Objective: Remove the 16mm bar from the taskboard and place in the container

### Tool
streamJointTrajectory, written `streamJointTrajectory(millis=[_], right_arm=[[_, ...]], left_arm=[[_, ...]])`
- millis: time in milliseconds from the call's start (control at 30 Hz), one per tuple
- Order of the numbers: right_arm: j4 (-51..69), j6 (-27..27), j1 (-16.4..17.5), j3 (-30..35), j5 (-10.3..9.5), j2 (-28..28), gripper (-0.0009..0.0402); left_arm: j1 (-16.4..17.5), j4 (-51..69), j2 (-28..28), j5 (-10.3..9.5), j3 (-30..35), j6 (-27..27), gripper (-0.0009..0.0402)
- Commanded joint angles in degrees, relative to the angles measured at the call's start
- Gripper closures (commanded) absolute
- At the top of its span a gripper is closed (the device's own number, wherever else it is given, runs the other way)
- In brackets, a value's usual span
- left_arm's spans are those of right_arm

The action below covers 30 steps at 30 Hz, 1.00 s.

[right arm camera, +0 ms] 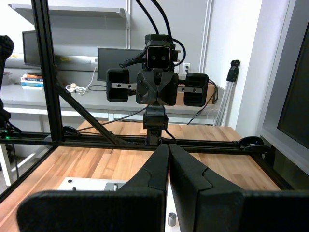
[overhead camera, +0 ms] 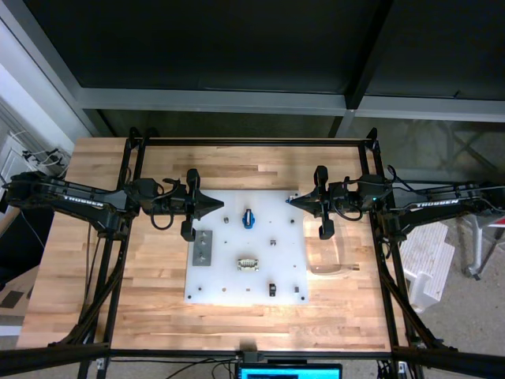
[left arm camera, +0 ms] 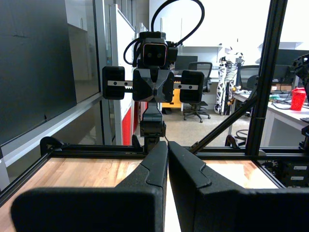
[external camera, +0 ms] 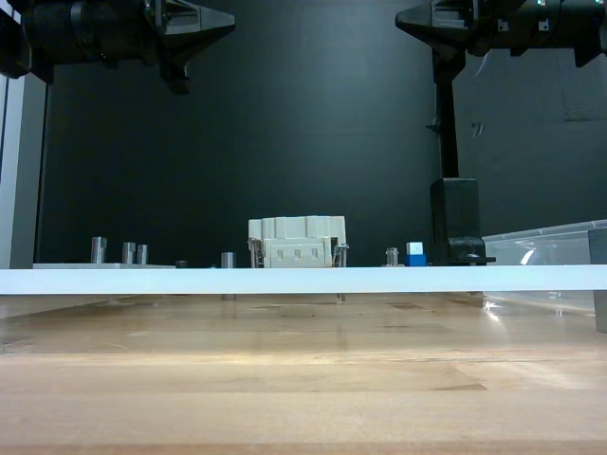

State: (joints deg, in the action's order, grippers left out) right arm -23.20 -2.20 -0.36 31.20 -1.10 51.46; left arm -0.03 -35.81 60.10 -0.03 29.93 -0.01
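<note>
Biggest thing first: the table (overhead camera: 142,304) has the taskboard (overhead camera: 213,284) sitting roughly in its middle. The container (overhead camera: 338,260) is on the wood just off the board's right edge. It's see-through and I can't spot anything inside, so it looks empty to me.

My left gripper (overhead camera: 222,204) hangs high over the board's far-left corner. My right gripper (overhead camera: 289,201) is high over the far-right corner, and the two sets of tips point at each other. The fingers are pressed together on both, holding nothing.

Now the bit that matters, the 16mm bar (overhead camera: 272,289). Best I can tell, it's the little dark stub by the board's near edge, toward the near-right corner. It seems to stand upright, long axis pointing straight up, but it's tiny so I'm not 100% on that.

That puts it below both sets of fingers and toward the near edge, well apart from either but closer to my right ones. The container is on that side too. So my guess is the right arm takes this: open up, come down around the stub from above, lift it straight out.
</note>
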Motion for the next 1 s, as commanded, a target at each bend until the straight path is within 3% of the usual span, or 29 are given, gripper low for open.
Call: streamJointTrajectory(millis=[33,533,633,700,933,1000], right_arm=[[0.0,0.0,0.0,0.0,0.00,0.0,0.0393],[-0.1,0.2,0.0,0.0,0.00,0.0,0.0393],[0.7,2.2,0.3,0.2,-0.22,-0.4,0.0393],[4.5,4.5,0.9,1.5,0.02,-0.4,0.0393],[30.3,4.8,4.8,10.6,0.13,-0.3,0.0393],[37.4,5.5,6.4,13.3,2.08,-0.1,0.0393]], left_arm=[[0.0,0.0,0.0,0.02,0.0,0.0,0.0393],[0.0,0.0,0.0,0.02,0.0,0.0,0.0393],[0.0,0.0,0.0,0.02,0.0,0.0,0.0393],[0.0,0.0,0.0,0.02,0.0,0.0,0.0393],[0.0,0.0,0.0,0.02,0.0,0.0,0.0393],[0.0,0.0,0.0,0.02,0.0,0.0,0.0393]])
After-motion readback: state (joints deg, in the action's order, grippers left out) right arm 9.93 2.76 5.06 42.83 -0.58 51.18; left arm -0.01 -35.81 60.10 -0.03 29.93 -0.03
